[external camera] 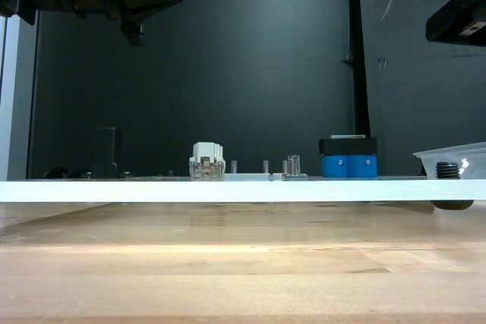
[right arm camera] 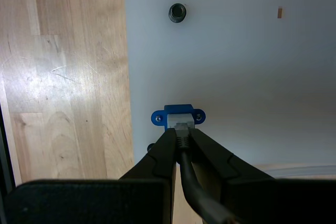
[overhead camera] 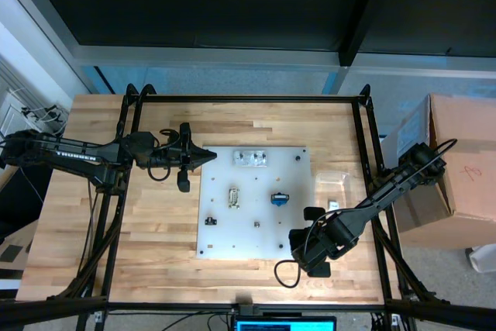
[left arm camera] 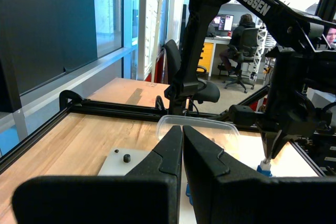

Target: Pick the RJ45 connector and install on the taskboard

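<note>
Wood worktop [overhead camera: 155, 246], white taskboard [overhead camera: 232, 242] mid-frame. Left gripper [overhead camera: 206, 157] hangs high over the board's 10 o'clock edge, fingers pressed together on nothing, well apart from the work. Right gripper [right arm camera: 180, 132] is angled in from the board's 4 o'clock side. It's pinching the RJ45 connector [right arm camera: 184, 127] near its tail, black cable [right arm camera: 190, 179] trailing back between the fingers. Clear plastic tray [overhead camera: 333, 180] sits off the board's 2 o'clock edge. Blue port mount [right arm camera: 176, 110] is just 3 o'clock of board centre. The plug nose is right at its mouth and roughly in line with it. Can't tell whether the nose has entered; my read is not seated.

Step in hand looks like insertion. My call: square the plug to the port opening first, then push straight along the plug axis, with no sideways drag from the cable. Hold the pinch until it bottoms out. Opening early would probably let the cable lever it out.
</note>
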You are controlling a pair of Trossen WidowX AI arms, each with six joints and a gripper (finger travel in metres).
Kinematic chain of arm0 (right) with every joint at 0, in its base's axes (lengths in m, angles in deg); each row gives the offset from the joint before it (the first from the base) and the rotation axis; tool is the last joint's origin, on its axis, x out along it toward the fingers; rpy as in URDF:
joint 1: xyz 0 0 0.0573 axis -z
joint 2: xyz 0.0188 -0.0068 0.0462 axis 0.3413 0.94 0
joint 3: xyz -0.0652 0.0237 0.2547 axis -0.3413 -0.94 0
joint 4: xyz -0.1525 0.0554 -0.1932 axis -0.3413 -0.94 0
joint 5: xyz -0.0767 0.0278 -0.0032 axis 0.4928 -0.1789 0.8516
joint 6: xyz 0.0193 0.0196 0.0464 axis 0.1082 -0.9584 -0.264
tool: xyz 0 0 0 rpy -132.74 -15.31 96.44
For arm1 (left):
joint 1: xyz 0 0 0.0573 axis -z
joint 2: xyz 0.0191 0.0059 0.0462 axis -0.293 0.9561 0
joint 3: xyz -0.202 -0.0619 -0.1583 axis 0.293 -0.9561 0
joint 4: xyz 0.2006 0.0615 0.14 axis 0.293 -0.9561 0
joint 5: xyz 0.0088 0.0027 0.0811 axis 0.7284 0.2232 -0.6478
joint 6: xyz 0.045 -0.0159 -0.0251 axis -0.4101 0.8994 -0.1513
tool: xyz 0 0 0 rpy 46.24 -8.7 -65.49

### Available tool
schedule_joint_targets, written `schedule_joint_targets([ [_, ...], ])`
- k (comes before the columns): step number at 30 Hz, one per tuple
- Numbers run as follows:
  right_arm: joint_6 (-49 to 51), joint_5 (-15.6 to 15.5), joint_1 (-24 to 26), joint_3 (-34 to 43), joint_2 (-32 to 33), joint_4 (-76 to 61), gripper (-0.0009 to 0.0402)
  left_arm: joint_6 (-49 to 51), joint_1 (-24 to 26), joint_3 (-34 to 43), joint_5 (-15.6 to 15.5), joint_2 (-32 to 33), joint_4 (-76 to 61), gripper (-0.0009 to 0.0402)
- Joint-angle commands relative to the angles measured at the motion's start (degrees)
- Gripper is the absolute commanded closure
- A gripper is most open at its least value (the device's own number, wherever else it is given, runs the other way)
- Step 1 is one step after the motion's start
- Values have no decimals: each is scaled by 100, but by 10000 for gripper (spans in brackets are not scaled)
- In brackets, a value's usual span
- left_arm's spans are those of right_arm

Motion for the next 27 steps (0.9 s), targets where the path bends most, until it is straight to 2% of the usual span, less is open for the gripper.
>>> schedule_joint_targets([
  [1, -7, -2, -2, 0, -37, 17, 370, -2, -2, 2, 0, 0, 4, 393],
  [14, 2, 66, 13, 140, -326, -66, 281, -2, -2, 2, 0, 0, -4, 393],
  [21, -4, 70, 13, 59, -962, -208, 238, 0, -2, 2, 0, 0, 0, 393],
  [24, -46, 201, 11, 48, -1239, -385, 226, -2, -2, 2, 0, 0, 2, 393],
  [27, -50, 203, 15, 31, -1408, -472, 223, -2, -2, 2, 0, 0, 2, 393],
])
